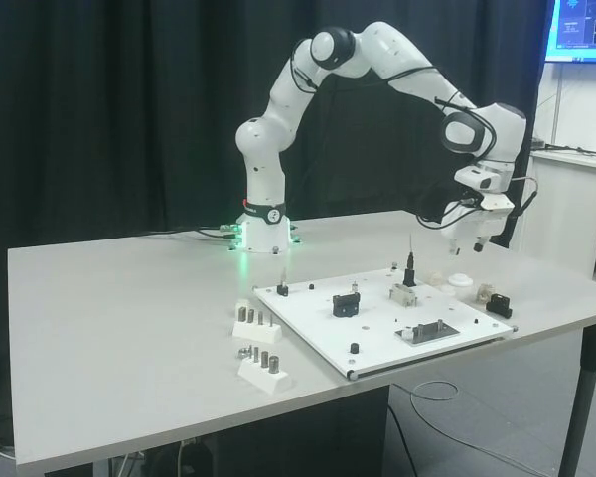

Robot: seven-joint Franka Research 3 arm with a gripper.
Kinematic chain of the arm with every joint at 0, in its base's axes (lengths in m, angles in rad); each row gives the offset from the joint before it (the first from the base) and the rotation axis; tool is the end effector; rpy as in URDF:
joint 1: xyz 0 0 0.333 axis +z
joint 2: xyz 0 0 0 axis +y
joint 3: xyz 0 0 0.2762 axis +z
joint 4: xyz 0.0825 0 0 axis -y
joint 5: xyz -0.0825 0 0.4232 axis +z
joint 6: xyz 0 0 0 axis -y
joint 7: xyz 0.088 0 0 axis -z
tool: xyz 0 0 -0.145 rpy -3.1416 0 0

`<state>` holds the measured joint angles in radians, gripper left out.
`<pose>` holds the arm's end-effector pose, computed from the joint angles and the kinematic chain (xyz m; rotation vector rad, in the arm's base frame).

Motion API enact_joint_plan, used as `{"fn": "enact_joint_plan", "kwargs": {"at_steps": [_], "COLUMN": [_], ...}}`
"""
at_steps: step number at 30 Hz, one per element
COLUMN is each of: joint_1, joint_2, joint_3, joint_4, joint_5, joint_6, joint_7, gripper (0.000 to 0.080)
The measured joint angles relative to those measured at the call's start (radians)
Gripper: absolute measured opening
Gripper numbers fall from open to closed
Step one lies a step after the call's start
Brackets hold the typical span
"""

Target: Pick large gear.

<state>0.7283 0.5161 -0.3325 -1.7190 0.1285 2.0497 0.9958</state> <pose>0.5991 0.2671 0.1940 2.8452 -0.9437 -0.1243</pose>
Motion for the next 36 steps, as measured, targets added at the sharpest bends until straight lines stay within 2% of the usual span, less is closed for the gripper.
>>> {"fn": "enact_joint_plan", "kwargs": {"at_steps": [11,18,29,36], "joint_1": [0.072,0.115,0.161,0.184], "joint_2": [-0.027,-0.04,-0.042,-0.042], "joint_3": [0.002,0.002,0.003,0.003], "joint_4": [-0.087,-0.139,-0.201,-0.233], "joint_5": [0.028,0.029,0.031,0.048], "joint_6": [0.094,0.161,0.243,0.282], "joint_7": [0.058,0.098,0.175,0.227], "gripper": [0.08,0.08,0.08,0.08]}}
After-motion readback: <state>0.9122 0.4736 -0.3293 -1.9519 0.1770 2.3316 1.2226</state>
